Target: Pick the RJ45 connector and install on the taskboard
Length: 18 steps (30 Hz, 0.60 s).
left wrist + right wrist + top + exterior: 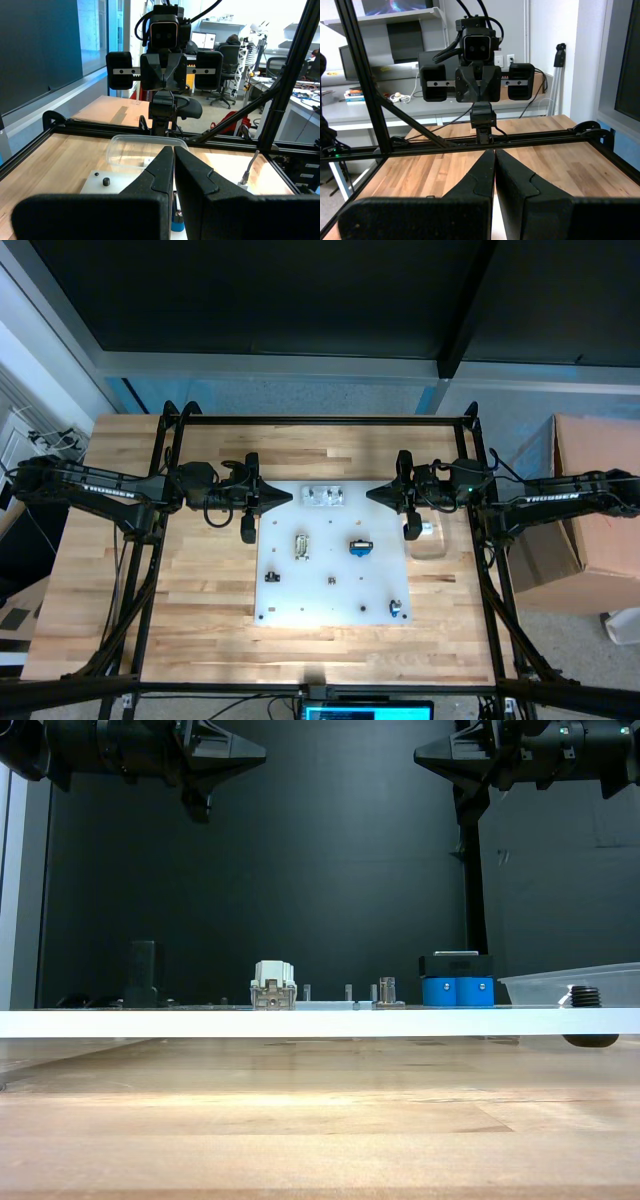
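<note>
Task apparently near complete: left hand (288, 496) and right hand (370, 494) hang raised, fingers pressed together on nothing, while the RJ45 connector (244, 179), trailing a grey cable (251, 161), seems seated in the jack (396, 609) well below the right hand, full seating unconfirmed.

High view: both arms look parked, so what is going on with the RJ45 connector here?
Neither arm is handling anything. The left gripper and right gripper hang high over the far edge of the white board, facing each other, both shut on nothing. The clear tray shows only its white block. In the left wrist view a grey cable rises from the board's near right corner, so the connector seems to sit in the blue jack; how deep, I cannot tell.
</note>
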### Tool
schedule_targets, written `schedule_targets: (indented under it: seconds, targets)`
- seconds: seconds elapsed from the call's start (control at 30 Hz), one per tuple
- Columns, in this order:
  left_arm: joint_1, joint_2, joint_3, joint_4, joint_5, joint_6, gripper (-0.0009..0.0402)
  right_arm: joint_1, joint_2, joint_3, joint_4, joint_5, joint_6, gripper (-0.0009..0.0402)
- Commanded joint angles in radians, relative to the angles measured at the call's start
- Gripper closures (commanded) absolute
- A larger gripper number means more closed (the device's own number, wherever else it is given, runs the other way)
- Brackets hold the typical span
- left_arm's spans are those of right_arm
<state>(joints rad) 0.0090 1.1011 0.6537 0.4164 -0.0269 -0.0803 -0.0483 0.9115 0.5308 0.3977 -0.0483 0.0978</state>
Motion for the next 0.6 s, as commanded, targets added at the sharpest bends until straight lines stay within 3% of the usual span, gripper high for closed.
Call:
schedule_targets:
  seconds: [0.03,0.1,0.6]
  targets:
    - [0.0,0.0,0.0,0.0,0.0,0.0,0.0393,0.0,0.001,0.0,0.0,0.008,-0.002,0.0394]
    - [0.0,0.0,0.0,0.0,0.0,0.0,0.0393,0.0,0.001,0.0,0.0,0.031,0.001,0.0393]
    - [0.0,0.0,0.0,0.0,0.0,0.0,0.0393,0.001,0.0,0.0,0.001,0.022,-0.012,0.0393]
